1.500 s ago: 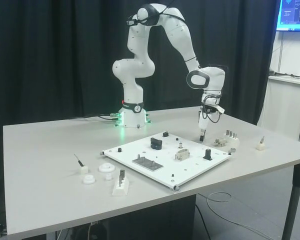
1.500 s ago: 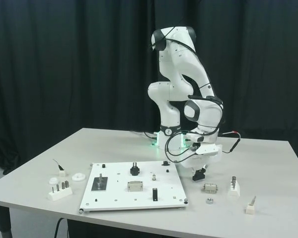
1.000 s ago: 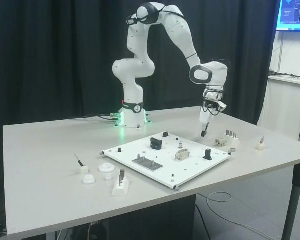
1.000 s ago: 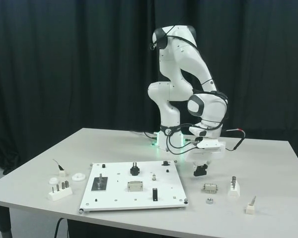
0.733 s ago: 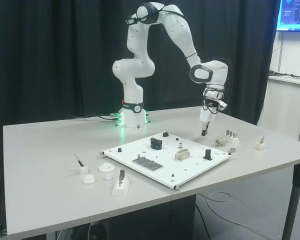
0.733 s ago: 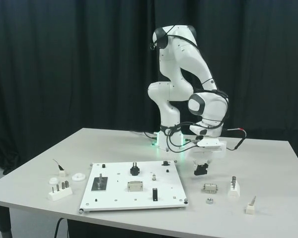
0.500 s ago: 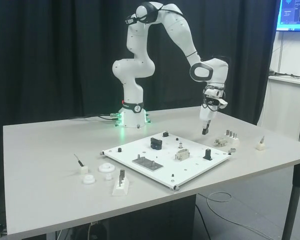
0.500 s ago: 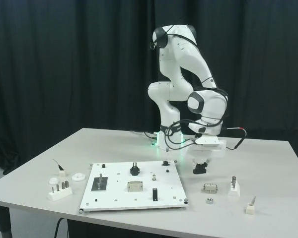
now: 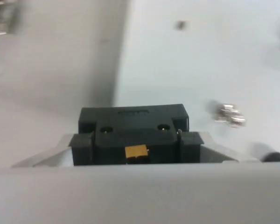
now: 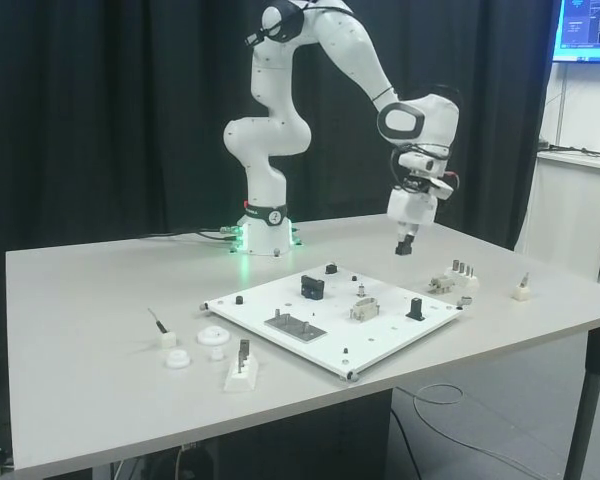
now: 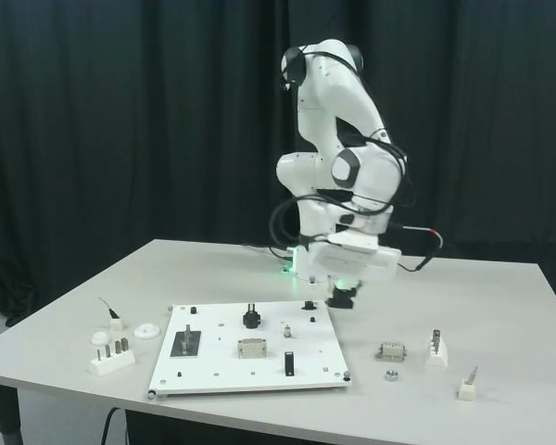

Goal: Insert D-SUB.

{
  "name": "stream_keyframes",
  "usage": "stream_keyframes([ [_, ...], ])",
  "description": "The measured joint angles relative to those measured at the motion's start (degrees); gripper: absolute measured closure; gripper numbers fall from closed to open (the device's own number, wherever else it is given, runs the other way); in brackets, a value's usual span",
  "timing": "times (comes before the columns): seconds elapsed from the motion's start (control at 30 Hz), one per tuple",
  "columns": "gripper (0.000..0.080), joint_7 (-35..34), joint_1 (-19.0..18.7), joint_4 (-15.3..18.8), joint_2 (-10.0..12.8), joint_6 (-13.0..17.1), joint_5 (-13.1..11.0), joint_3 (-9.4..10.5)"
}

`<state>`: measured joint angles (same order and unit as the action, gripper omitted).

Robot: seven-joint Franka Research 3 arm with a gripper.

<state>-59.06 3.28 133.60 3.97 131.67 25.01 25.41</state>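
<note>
The jaws (image 9: 133, 154) grip the black D-SUB plug (image 9: 133, 128), carried in the air over the white board's (image 11: 250, 371) far edge — any tilt in that grip could jam it against the socket (image 11: 251, 349).

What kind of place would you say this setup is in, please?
Probably a robotics lab or demo booth: a white robot arm bolted to a grey table, a white board of connector fixtures, and black curtains behind.

Arm (image 10: 350, 60): glossy white plastic shell. Desk (image 10: 90, 300): matt grey, smooth. Board (image 11: 250, 357): smooth white, slight sheen. Curtain (image 11: 120, 120): black cloth, matt, pleated. Connector (image 11: 390, 350) lower right: shiny metal.
</note>
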Motion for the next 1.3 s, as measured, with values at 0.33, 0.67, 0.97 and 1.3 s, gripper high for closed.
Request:
stream_keyframes([
  [0.33,0.0422,-1.9,5.3,-2.2,-1.6,-3.6,2.2,-1.82],
  [0.67,0.0422,-6.7,7.1,-2.7,-2.4,-3.4,2.4,-8.98],
  [0.97,0.0422,-13.3,7.1,-3.4,-2.4,-1.3,-2.5,-16.35],
  [1.3,0.0422,-22.2,7.2,-4.3,-2.4,0.1,-11.1,-21.99],
])
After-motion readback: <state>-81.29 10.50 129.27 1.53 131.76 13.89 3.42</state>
